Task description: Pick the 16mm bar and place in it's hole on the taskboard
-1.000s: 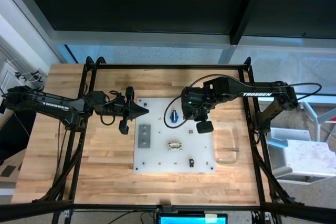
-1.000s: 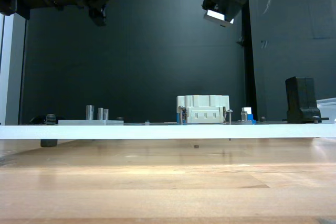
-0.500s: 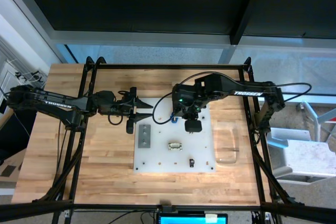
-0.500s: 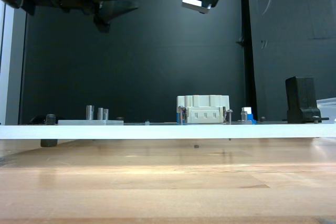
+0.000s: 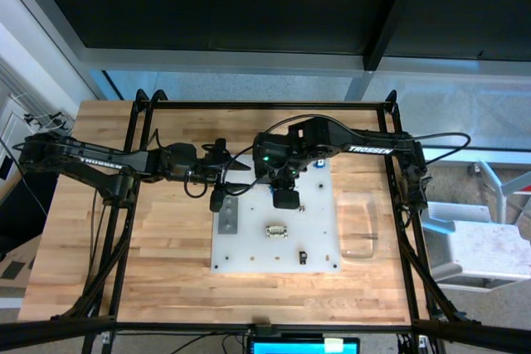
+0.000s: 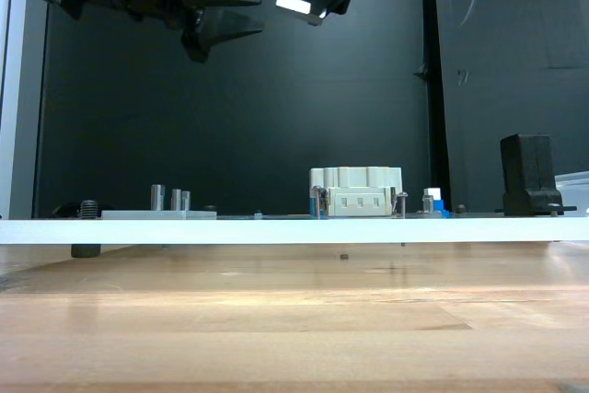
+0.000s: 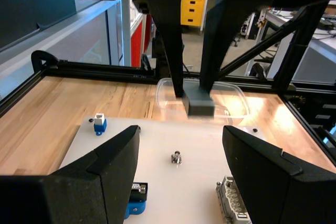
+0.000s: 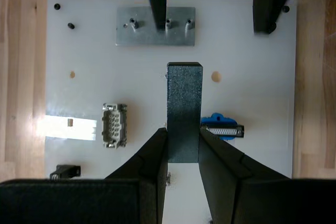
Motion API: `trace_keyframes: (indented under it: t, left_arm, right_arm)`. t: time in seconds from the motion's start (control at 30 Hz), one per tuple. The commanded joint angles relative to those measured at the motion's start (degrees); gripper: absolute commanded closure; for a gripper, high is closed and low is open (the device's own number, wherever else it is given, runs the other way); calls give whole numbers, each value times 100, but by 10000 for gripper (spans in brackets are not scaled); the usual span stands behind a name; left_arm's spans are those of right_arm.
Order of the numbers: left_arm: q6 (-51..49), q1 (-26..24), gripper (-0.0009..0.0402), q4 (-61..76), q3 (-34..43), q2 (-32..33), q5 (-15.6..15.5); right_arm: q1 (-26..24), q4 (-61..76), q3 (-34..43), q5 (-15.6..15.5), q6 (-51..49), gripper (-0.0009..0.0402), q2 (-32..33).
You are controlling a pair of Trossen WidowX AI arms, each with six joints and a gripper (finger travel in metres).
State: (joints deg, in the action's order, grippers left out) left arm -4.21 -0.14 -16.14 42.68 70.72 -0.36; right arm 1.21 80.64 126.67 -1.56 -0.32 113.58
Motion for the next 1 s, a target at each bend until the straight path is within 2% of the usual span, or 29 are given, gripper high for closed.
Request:
trace_keyframes:
  t: [0.03,0.47,0.7,1.0]
  left_arm:
    - [2,2,175,2,127,142,9]
    - [7,0,179,188,208,177,24]
    - [46,2,198,181,208,177,-120]
    - [98,0,226,116,208,175,-142]
  right_arm:
    - [0,-26,87,4,-13,393,120]
    - [-131,-330,63,44,13,393,129]
    - [-146,-505,42,37,13,393,129]
    - [-162,-511,37,37,11,393,129]
